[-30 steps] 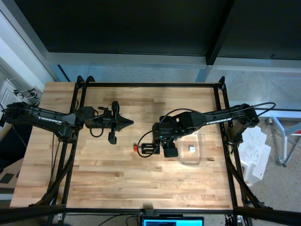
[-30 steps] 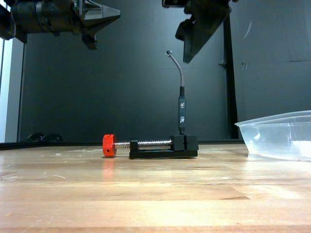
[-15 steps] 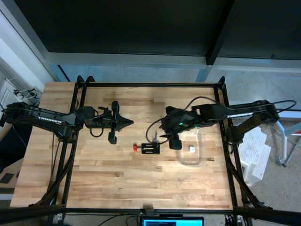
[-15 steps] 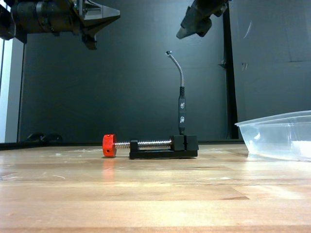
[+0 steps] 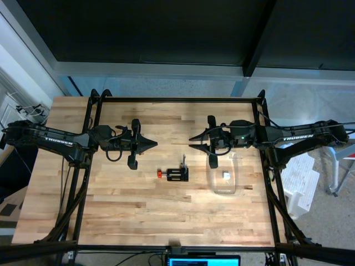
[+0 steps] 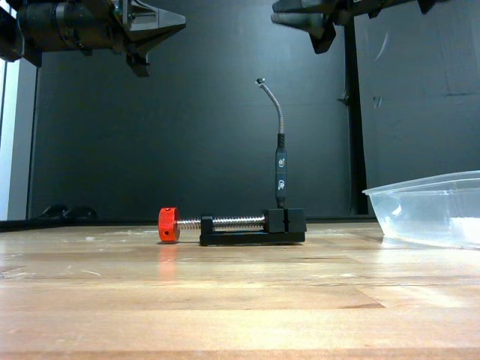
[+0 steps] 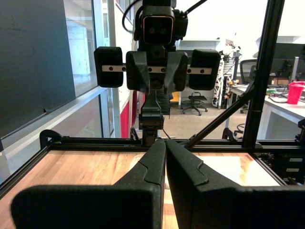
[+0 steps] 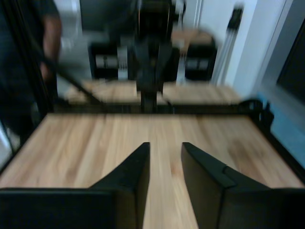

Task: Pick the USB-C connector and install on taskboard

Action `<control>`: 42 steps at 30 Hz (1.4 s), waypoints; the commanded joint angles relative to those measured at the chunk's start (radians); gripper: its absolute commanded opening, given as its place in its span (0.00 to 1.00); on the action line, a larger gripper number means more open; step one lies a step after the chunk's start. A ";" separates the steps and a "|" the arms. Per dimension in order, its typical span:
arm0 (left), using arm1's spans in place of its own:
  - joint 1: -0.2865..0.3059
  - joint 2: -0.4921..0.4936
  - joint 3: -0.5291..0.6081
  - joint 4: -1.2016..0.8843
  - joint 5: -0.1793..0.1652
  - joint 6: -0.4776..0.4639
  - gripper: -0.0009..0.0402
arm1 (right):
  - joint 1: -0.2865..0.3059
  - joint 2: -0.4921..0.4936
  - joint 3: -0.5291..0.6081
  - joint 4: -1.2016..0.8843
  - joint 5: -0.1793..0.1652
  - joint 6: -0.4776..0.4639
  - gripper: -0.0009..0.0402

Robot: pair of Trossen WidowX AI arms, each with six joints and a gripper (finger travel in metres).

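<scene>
The taskboard [image 5: 177, 175] [image 6: 252, 227] is a small black block with a red-orange knob [image 5: 159, 174] [image 6: 168, 224], sitting mid-table. The USB-C connector [image 6: 280, 178] stands upright in the block's right end, its metal cable stub [image 6: 273, 101] curving up and left. My right gripper [image 5: 193, 141] [image 8: 164, 157] hovers high, back and right of the block, fingers open with nothing between them. My left gripper [image 5: 154, 144] [image 7: 165, 155] is parked high over the left half of the table, fingers shut and empty.
A clear plastic tray [image 5: 224, 176] [image 6: 427, 208] rests right of the taskboard with a small white piece [image 5: 226, 175] inside. A black frame rail [image 5: 177, 100] runs along the table's far edge.
My right gripper has pulled up and back to the right, away from the taskboard, leaving the connector standing in the block. The left arm has stayed still.
</scene>
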 commanded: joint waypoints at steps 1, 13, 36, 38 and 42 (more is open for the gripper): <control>0.000 0.000 0.000 0.000 0.000 0.000 0.02 | 0.000 -0.023 -0.078 0.152 0.001 0.017 0.10; 0.000 0.000 0.000 0.000 0.000 0.000 0.02 | -0.011 -0.090 -0.266 0.369 -0.004 0.035 0.02; 0.000 0.000 0.000 0.000 0.000 0.000 0.02 | -0.011 -0.105 -0.284 0.354 -0.021 0.059 0.02; 0.000 0.000 0.000 0.000 0.000 0.000 0.02 | -0.011 -0.105 -0.284 0.355 -0.021 0.059 0.02; 0.000 0.000 0.000 0.000 0.000 0.000 0.02 | -0.010 -0.106 -0.284 0.355 -0.021 0.059 0.02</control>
